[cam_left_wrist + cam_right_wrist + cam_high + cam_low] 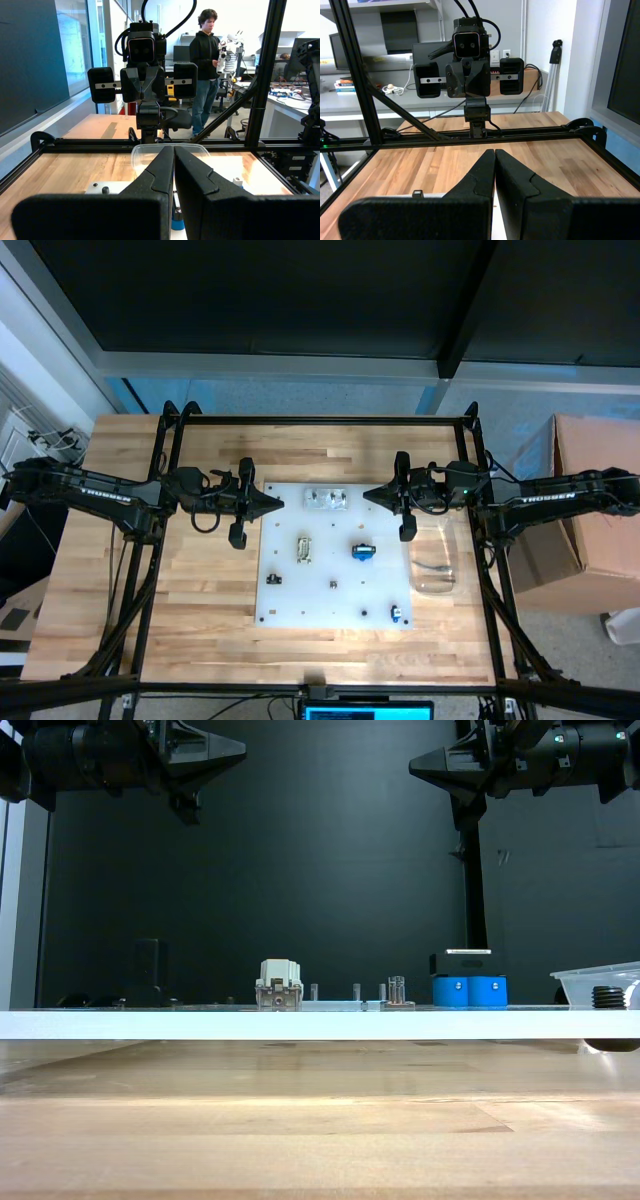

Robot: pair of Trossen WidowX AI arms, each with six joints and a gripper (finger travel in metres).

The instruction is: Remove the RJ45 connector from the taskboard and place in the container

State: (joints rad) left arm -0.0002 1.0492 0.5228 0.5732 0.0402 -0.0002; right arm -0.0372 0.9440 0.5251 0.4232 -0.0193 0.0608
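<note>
Hovering high above the white taskboard (300, 605), the left gripper (280, 504) and right gripper (366, 494) are both seen with fingers pressed together, nothing held. A butcher-block table (200, 590) is underneath, with a black backdrop (330, 870) behind and a cardboard box (590, 500) at right. A dark ribbed piece (607, 997) is lying loose in the clear container (452, 540); whether that's the RJ45 connector can't be told tbh.

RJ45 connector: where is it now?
In the low view a dark ribbed part, likely the RJ45 connector, lies free in the container right of the taskboard. Both shut, left gripper and right gripper hover over the board's left and right edges.
</note>
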